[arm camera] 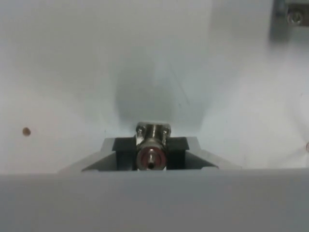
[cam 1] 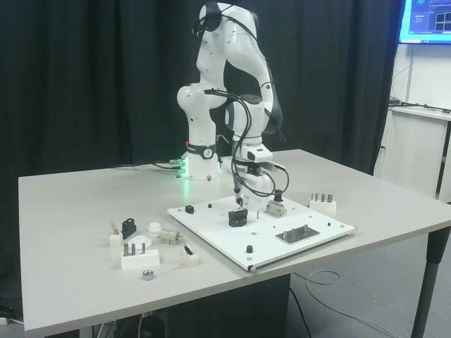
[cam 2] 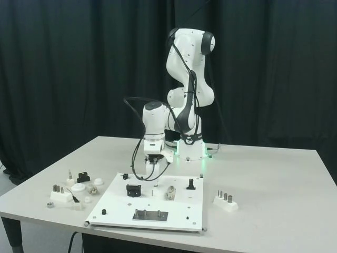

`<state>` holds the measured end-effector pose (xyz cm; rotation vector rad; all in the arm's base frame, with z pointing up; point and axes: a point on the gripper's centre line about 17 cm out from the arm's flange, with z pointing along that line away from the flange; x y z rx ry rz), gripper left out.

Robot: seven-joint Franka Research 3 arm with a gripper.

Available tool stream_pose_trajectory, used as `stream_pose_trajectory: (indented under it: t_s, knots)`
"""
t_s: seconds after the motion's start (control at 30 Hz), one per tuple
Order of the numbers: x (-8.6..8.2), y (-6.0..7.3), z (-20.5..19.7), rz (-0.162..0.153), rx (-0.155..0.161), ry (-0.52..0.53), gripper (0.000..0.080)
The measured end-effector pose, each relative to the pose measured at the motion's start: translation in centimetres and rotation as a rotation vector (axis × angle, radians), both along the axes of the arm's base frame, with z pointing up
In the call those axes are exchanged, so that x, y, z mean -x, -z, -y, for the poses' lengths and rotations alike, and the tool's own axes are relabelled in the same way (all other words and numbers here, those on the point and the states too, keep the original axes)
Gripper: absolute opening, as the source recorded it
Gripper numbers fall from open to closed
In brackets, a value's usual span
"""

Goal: Insert BNC.

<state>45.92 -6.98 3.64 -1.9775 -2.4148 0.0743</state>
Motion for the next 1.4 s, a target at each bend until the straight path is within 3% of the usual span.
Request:
stream_pose_trajectory:
  t_s: [0.63, 1.4]
  knots:
    - [-0.02, 0.0, 0.09, -0.012, 0.016, -0.155, 0.0125]
    - [-0.18, -0.1, 0.56, -0.011, 0.022, -0.164, 0.0125]
